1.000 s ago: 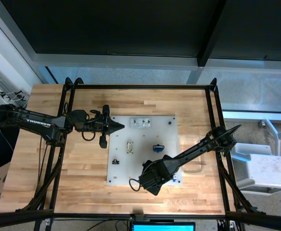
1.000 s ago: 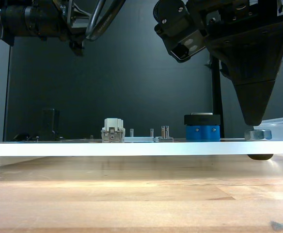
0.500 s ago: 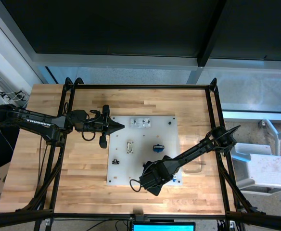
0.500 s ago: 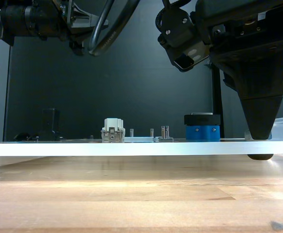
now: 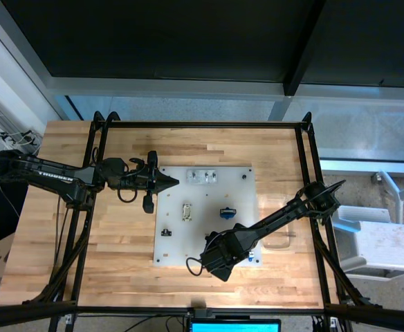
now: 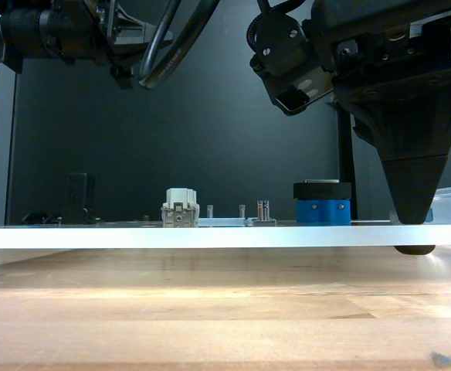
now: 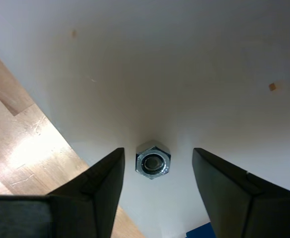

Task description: Unfasten the M12 fastener and place in the container

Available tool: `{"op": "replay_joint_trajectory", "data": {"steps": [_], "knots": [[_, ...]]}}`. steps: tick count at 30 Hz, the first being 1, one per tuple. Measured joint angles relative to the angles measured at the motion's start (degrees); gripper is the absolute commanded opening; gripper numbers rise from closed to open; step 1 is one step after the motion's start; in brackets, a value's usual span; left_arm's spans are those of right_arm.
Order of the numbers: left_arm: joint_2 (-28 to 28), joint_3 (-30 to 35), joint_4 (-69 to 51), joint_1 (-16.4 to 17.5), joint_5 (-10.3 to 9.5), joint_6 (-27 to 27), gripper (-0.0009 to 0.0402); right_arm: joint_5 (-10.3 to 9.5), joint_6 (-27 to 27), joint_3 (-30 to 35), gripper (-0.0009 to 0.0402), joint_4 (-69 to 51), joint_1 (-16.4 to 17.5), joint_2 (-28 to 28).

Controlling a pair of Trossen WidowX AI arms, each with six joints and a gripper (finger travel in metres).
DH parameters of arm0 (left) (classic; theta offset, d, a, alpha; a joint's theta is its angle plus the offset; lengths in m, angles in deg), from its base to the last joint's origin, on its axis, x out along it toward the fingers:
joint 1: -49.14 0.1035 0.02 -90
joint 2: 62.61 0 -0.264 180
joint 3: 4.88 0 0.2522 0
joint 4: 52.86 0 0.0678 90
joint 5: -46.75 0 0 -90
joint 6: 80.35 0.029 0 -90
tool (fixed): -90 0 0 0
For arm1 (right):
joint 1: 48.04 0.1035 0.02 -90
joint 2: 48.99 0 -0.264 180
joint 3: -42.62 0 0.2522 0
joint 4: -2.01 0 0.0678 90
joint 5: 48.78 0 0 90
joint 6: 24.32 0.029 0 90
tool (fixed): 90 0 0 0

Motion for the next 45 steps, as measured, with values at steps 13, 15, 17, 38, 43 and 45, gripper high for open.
{"op": "replay_joint_trajectory", "data": {"steps": [13,15,17,38,43,45], "knots": [[0.0,0.0,0.02,0.0,0.0,0.0,0.0,-0.2,0.17,0.0,0.0062,0.39,-0.07,-0.04],[0.0,0.0,0.0,0.0,0.02,0.0,0.0,-0.2,0.17,0.0,0.0051,0.37,-0.07,-0.07],[0.0,0.0,0.0,0.0,0.0,0.0,0.0,-0.2,0.15,0.0,0.0043,0.37,-0.07,-0.07],[0.0,-0.02,0.0,0.0,0.0,0.0,0.0,-0.04,-46.23,0.0,0.0023,0.46,-0.17,-0.15],[0.0,-0.02,0.0,0.0,0.02,0.0,0.0,-0.02,-65.96,0.0,0.0023,0.48,-0.2,-0.17],[0.0,0.0,0.0,0.0,0.0,0.0,0.0,-0.02,-73.16,0.0,0.0023,0.46,-0.22,-0.2]]}}
